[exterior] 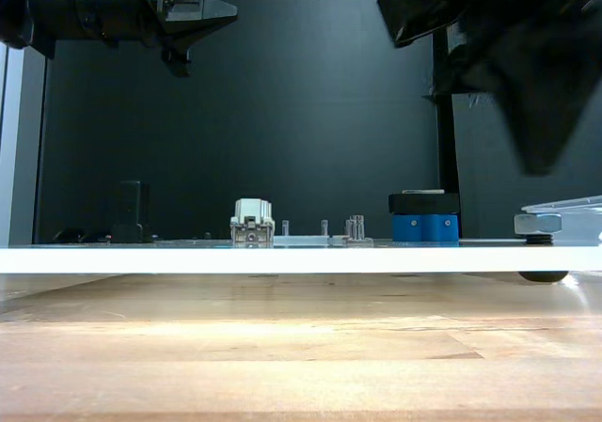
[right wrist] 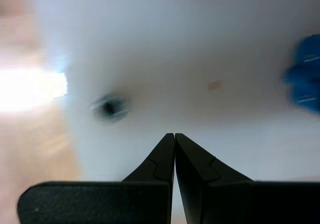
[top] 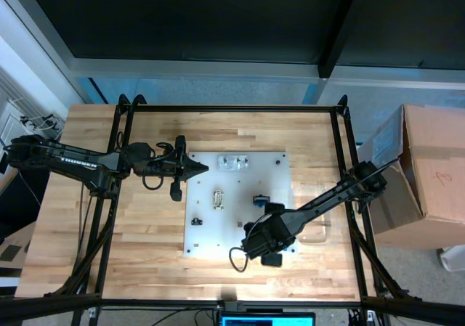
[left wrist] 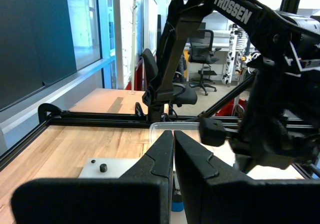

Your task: Unfasten the M12 nut and place it in the container

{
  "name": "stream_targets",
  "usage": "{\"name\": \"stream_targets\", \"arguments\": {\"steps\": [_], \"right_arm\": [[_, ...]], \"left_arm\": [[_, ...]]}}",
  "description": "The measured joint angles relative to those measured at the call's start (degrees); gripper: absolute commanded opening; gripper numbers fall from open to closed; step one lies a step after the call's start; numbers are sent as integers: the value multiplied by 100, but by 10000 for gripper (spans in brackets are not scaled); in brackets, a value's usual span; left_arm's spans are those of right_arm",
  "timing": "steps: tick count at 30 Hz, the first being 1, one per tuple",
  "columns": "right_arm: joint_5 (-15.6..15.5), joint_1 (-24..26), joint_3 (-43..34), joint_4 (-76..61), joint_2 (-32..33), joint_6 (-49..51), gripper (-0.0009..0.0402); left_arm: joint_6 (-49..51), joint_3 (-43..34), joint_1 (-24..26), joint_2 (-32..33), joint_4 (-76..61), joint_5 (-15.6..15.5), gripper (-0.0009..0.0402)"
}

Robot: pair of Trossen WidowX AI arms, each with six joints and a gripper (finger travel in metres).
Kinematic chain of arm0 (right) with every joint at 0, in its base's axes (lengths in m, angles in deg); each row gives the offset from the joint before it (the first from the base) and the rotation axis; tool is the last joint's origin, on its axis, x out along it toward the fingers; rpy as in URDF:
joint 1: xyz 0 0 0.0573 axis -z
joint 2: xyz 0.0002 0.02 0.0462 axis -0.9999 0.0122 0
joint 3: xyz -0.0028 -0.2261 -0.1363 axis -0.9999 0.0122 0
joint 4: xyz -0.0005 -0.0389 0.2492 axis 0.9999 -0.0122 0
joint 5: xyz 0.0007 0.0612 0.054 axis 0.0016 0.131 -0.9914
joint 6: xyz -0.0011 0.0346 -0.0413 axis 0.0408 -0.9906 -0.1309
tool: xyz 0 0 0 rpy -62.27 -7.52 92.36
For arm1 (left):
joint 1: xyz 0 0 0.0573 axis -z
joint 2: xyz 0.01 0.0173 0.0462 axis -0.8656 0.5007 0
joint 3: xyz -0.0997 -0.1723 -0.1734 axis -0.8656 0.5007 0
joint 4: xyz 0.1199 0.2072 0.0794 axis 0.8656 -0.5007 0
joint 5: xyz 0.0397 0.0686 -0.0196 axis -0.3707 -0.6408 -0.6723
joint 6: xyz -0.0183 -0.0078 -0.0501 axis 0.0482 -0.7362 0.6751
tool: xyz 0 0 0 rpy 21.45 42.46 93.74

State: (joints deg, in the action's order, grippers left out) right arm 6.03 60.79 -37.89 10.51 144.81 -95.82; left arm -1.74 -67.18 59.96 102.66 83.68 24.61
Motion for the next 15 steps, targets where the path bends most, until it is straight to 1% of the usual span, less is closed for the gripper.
{"name": "stream_targets", "arguments": {"steps": [2, 3, 4, 7, 15], "right_arm": [[-616, 0, -2, 249, -2, 210, 0], [-876, 0, 7, 382, -2, 280, 0], [-999, 0, 31, 511, 0, 326, 0], [-1056, 2, 116, 767, 57, 369, 0], [-1010, 2, 175, 942, 302, 498, 0]], "left_arm": [[0, 0, 0, 0, 2, 0, 0], [0, 0, 0, 0, 2, 0, 0], [2, 2, 0, 0, 2, 0, 0], [0, 0, 0, 0, 2, 0, 0], [2, 0, 0, 0, 2, 0, 0]]}}
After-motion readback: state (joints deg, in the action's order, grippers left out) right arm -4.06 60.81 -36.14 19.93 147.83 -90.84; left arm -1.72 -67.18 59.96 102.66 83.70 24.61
